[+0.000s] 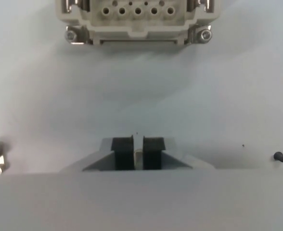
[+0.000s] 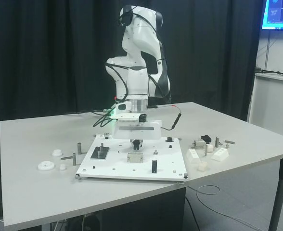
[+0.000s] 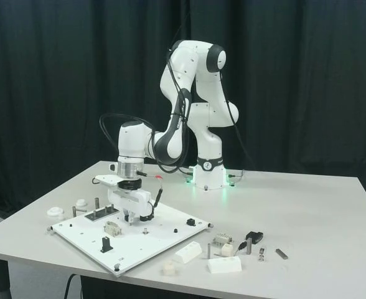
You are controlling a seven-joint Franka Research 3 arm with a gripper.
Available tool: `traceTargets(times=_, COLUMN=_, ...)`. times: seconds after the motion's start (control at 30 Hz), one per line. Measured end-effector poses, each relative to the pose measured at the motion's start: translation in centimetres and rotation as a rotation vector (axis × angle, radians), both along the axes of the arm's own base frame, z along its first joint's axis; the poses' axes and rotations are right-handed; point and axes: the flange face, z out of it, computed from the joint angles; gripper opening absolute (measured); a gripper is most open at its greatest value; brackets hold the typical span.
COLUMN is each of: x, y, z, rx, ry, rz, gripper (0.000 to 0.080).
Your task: Remove square peg 1.
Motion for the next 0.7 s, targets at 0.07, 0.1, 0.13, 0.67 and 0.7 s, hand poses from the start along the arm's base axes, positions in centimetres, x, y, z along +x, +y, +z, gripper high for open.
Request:
traceTargets(times=0.07, x=0.05, y=-0.04, z=0.05, rx=0.003, ry=0.002, rz=0.000, gripper=0.0036)
traceTargets(times=0.1, x=0.07, y=-0.06, z=0.07, rx=0.004, ry=0.003, rz=0.000, gripper=0.0036)
traceTargets(times=0.13, x=0.08, y=-0.07, z=0.08, rx=0.005, ry=0.004, rz=-0.001, gripper=0.0036)
traceTargets(times=0.67, x=0.12, y=-0.18, z=0.14, rx=0.016, ry=0.005, rz=-0.057, gripper=0.0036)
traceTargets(times=0.7, x=0.12, y=-0.18, z=0.15, rx=0.017, ry=0.005, rz=-0.064, gripper=0.0036)
